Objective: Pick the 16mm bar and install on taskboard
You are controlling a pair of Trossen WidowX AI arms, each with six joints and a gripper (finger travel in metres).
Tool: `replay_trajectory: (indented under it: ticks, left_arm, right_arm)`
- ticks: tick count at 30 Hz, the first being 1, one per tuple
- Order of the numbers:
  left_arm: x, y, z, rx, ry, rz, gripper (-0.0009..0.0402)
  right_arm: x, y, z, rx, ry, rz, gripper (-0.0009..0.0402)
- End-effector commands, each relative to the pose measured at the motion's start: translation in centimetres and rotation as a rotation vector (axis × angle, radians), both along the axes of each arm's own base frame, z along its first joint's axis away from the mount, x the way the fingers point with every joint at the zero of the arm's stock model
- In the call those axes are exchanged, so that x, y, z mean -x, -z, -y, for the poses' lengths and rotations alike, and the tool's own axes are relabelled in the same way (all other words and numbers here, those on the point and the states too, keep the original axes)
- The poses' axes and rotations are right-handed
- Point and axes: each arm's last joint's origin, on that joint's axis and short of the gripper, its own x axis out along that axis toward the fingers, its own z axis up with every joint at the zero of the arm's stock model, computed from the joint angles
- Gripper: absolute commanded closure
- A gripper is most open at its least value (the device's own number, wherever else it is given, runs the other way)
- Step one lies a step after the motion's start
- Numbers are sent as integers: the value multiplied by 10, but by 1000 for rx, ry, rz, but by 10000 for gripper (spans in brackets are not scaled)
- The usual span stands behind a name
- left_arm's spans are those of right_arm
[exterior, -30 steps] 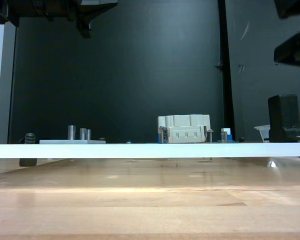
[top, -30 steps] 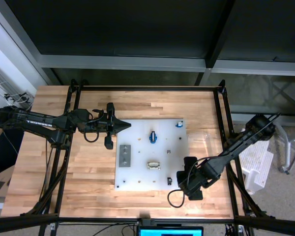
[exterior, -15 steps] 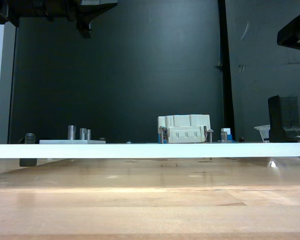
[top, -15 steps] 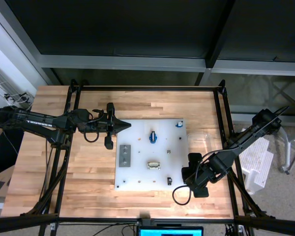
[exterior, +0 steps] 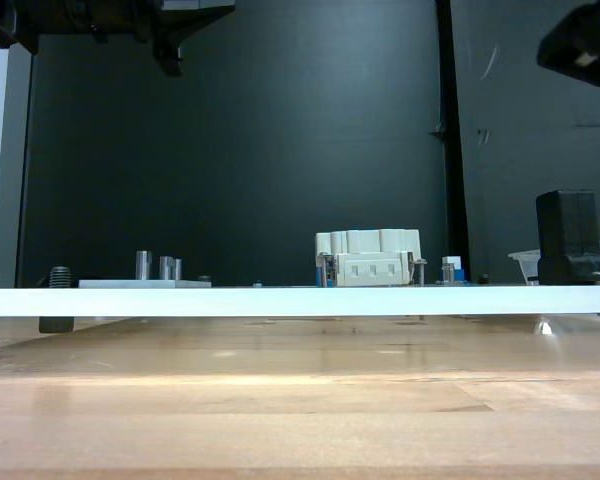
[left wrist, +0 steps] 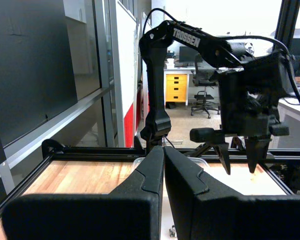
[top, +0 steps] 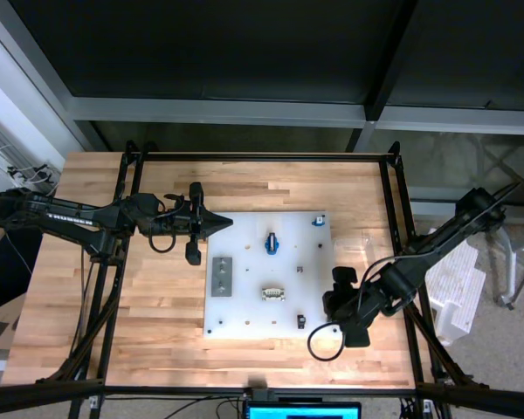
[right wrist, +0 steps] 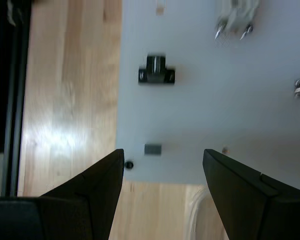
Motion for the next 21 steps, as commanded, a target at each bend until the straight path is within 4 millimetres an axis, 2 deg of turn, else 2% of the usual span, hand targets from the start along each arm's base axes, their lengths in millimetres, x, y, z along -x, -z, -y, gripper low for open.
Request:
replay_trajectory:
  ticks: [1, 6, 21]
  left_arm:
    - [0, 0, 0, 0, 0, 0, 392]
    - [0, 0, 0, 0, 0, 1, 393]
    - [0, 0, 0, 0, 0, 0, 393]
  right_arm:
    - [2, -8, 11, 7, 19, 84, 174]
    - [2, -16, 32, -9, 34, 206, 188]
    - [6, -35, 94, 0, 64, 658, 321]
